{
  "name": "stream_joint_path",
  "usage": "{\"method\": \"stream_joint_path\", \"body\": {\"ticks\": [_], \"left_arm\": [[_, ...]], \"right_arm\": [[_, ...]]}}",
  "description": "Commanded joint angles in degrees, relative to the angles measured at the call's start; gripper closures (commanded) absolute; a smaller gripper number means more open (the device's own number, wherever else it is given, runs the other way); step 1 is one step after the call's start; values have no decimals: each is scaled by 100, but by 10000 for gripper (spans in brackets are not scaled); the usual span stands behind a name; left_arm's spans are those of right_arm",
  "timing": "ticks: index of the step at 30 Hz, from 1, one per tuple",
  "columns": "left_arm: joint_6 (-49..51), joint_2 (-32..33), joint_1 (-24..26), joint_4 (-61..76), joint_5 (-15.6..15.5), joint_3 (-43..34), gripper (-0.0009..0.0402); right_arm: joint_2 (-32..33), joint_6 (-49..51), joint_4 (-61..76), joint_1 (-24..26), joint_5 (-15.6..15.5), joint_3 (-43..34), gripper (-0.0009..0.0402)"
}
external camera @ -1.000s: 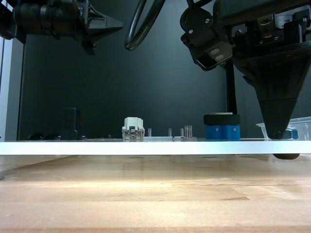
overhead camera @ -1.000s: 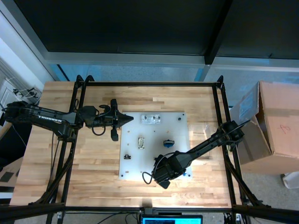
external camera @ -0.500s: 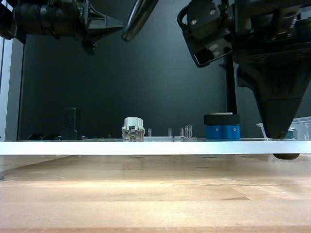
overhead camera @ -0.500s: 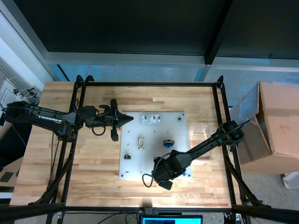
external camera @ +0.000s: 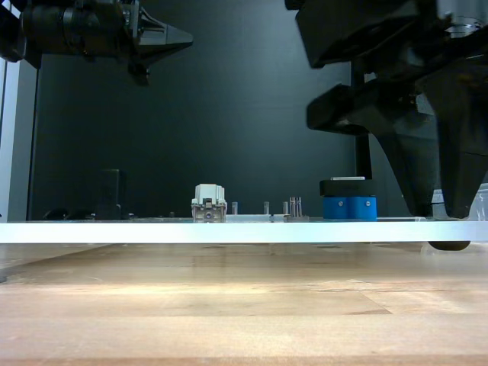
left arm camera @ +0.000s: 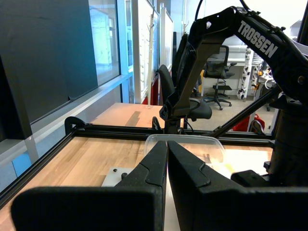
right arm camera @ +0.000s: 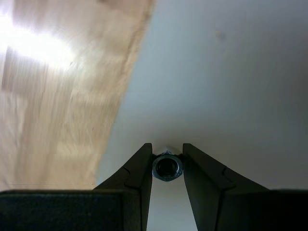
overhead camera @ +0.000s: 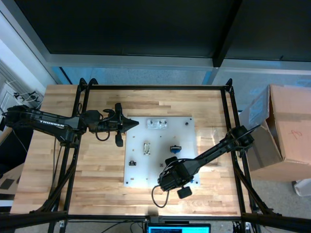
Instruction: Unfasten the M12 nut and place it in the container
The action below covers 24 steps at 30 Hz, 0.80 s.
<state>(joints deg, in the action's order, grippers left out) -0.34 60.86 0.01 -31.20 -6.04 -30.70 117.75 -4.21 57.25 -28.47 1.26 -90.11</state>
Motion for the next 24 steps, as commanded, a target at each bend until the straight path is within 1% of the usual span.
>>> {"method": "stream_joint_path", "body": {"ticks": [1,5,9,16,19,24], "left_arm": [[-2,0,0,-2,2,-2,393],[-2,0,0,-2,2,-2,393],[-2,0,0,-2,2,0,393],[-2,0,0,-2,0,-2,393],[-2,0,0,-2,2,0,393],[-2,0,0,-2,2,0,393]], "right_arm": [[0,793,55,-2,17,0,381],[0,1849,79,-2,20,0,381],[0,3115,96,-2,22,0,381],[0,4725,114,-11,70,-2,381],[0,4975,105,-17,72,0,381],[0,4970,92,-24,72,0,381]]}}
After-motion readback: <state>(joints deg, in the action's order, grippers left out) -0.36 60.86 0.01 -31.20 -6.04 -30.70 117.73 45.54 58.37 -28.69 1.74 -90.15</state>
